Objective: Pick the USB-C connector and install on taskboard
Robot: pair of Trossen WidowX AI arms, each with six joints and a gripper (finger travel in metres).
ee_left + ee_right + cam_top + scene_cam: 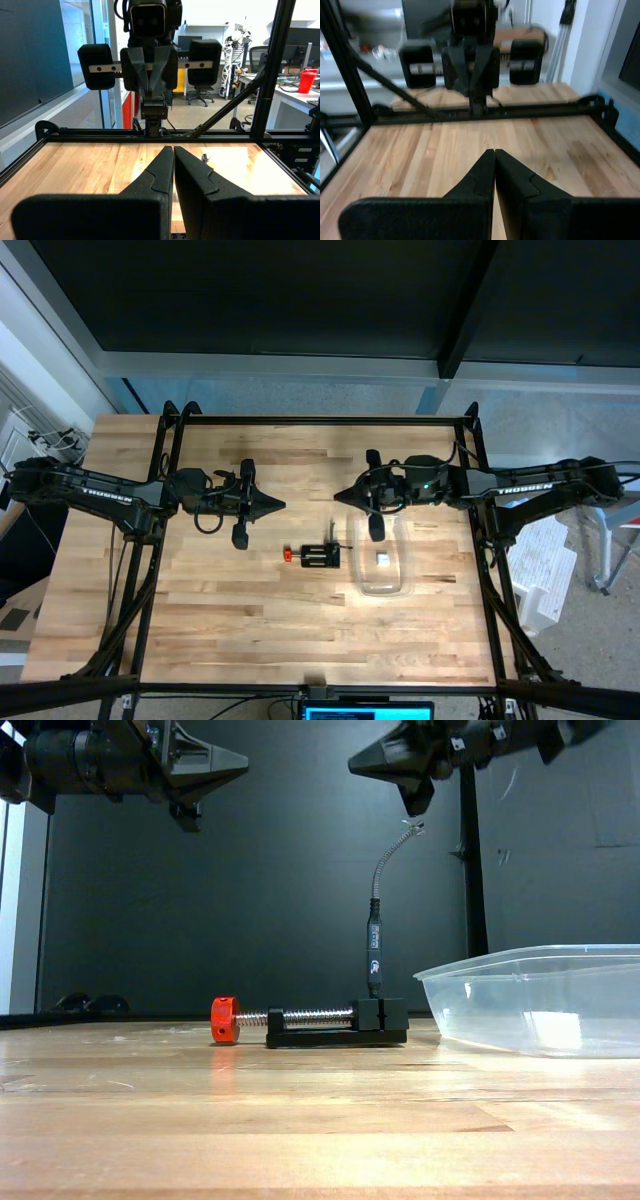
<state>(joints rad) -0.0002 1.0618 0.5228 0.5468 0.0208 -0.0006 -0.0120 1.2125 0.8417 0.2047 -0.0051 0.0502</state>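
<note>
Wood table (200,610) w/ a black frame (320,421) round the edges. Clear plastic tray (500,1010) sits right of centre, just beside the taskboard (320,557) and not touching it. One small white square bit (383,558) lies inside the tray.

Taskboard lies flat mid-table, between the two grippers and nearer the front edge. Its orange-red knob (225,1019) is on the end pointing to the left arm's side. USB-C connector (373,952) stands upright out of the block's tray-side end and looks seated there. Its braided cable tail curves up twd the right gripper. Tail tip is very near that gripper's underside; can't tell if they touch. Nothing else crowds the block.

Left arm (90,490) reaches inward from the left edge, roughly level and high over the table. Right arm (530,483) mirrors it from the right edge. The two point at each other tip to tip w/ a gap between.

Left gripper (278,505) hangs above the table left of the taskboard, fingers (162,165) pressed together, holding nothing. Right gripper (336,498) hovers above and just behind the taskboard near the tray's far end, fingers (485,170) also closed tight, nothing between them.
</note>
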